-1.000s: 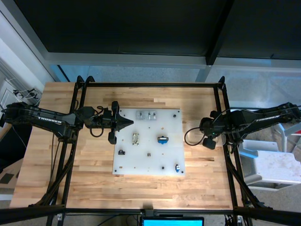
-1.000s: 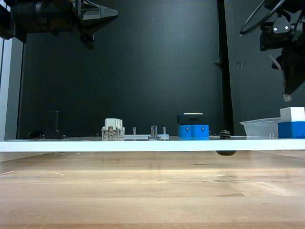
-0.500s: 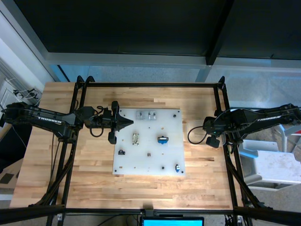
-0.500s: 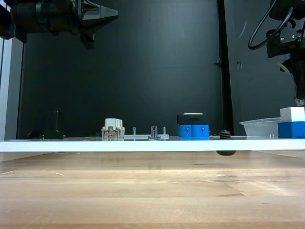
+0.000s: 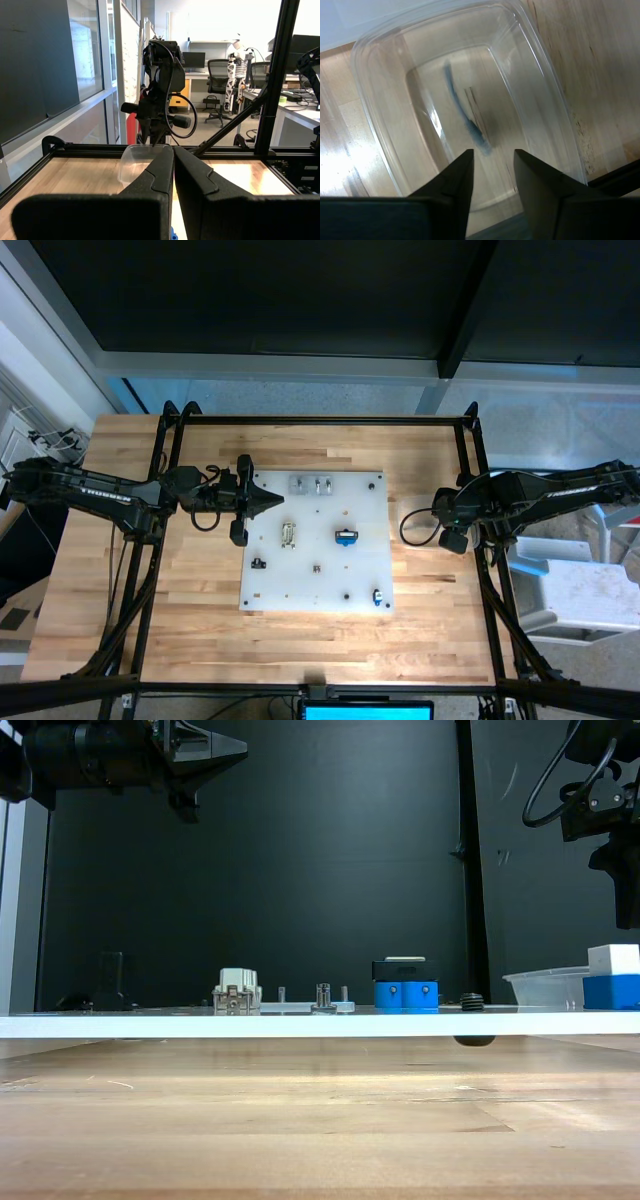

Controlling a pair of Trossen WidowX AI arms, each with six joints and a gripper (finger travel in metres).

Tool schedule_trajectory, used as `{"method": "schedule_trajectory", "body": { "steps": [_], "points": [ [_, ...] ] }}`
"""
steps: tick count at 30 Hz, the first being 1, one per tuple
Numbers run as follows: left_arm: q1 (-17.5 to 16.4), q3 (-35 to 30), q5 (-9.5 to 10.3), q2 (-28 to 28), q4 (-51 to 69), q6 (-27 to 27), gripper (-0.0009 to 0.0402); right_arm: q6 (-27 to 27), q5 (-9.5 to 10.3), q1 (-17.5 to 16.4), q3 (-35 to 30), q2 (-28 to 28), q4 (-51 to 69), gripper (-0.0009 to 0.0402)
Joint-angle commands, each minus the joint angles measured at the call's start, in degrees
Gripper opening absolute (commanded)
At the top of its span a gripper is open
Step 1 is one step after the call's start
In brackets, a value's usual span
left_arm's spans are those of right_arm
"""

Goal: Remove the rj45 connector and place it in the container

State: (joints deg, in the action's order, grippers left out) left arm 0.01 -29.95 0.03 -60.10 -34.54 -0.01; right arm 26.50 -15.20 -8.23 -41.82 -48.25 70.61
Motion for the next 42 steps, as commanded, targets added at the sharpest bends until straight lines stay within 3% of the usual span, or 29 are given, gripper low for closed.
{"method": "schedule_trajectory", "body": {
  "steps": [1, 12, 42],
  "points": [
    [-0.02, 0.0, 0.0, 0.0, 0.0, 0.0, 0.0, 0.02, -0.02, -0.02, -0.04, -0.02, -0.07, 0.0152],
    [-0.02, 0.0, 0.0, 0.0, 0.0, 0.0, 0.0, 0.02, -0.04, -0.02, -0.04, -0.02, -0.07, 0.0198],
    [-0.02, 0.0, 0.0, -0.02, 0.0, 0.0, 0.0, 0.04, -0.02, -0.02, -0.02, -0.02, -0.33, 0.0201]
  ]
}}
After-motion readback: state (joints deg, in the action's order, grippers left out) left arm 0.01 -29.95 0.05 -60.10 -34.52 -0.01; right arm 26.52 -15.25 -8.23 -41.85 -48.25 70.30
